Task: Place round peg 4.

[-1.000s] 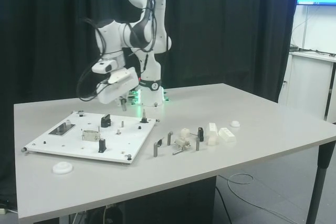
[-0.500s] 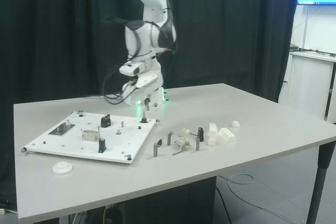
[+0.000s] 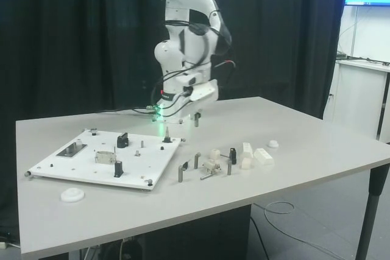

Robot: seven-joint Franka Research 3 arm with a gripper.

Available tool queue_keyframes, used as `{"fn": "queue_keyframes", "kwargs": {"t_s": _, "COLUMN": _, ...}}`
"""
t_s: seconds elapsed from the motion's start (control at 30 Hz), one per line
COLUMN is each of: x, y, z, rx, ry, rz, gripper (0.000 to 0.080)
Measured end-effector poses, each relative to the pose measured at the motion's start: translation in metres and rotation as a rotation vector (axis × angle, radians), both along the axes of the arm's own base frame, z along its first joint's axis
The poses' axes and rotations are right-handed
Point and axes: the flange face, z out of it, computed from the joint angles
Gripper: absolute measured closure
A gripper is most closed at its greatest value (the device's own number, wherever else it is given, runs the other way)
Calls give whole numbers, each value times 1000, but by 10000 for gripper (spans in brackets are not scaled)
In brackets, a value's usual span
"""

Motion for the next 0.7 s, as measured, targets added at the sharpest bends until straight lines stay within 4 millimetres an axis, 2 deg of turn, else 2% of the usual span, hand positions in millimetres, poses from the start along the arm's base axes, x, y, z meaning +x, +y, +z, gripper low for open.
{"fn": "queue_keyframes", "kwargs": {"t_s": 0.37, "x": 5, "y": 71, "z": -8, "rx": -56, "ry": -30, "rz": 56, "gripper": 650}}
{"fn": "queue_keyframes", "kwargs": {"t_s": 0.7, "x": 3, "y": 113, "z": -18, "rx": -71, "ry": -75, "rz": 92, "gripper": 650}}
